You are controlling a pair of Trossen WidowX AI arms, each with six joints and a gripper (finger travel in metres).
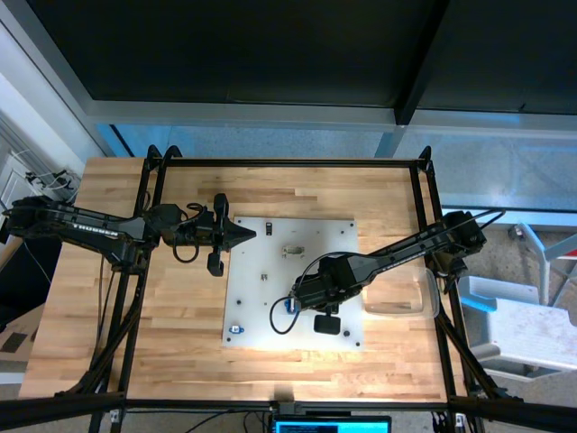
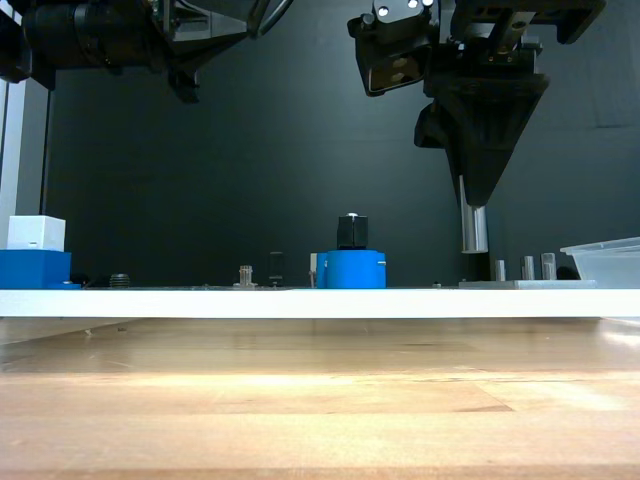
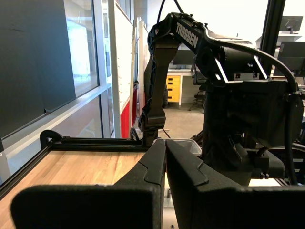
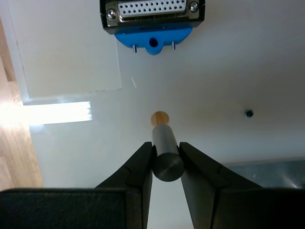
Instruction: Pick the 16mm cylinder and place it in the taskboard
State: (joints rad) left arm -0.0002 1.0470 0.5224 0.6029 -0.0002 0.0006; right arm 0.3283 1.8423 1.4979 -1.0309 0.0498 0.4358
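Placing step: the right tool (image 4: 165, 150) grips the cylinder (image 2: 474, 230) upright just above the white board (image 1: 270, 271), right of centre in the low view. Next it likely needs lowering straight into the hole (image 4: 160, 117). The left tool (image 3: 165, 157), clenched on nothing, hangs by the board's left edge.

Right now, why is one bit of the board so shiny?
Right wrist view: glare streaks the board's edge beside the right gripper, shut on the cylinder above the board. Left wrist view: behind the shut left gripper, at the board's left edge, the far room glows white.
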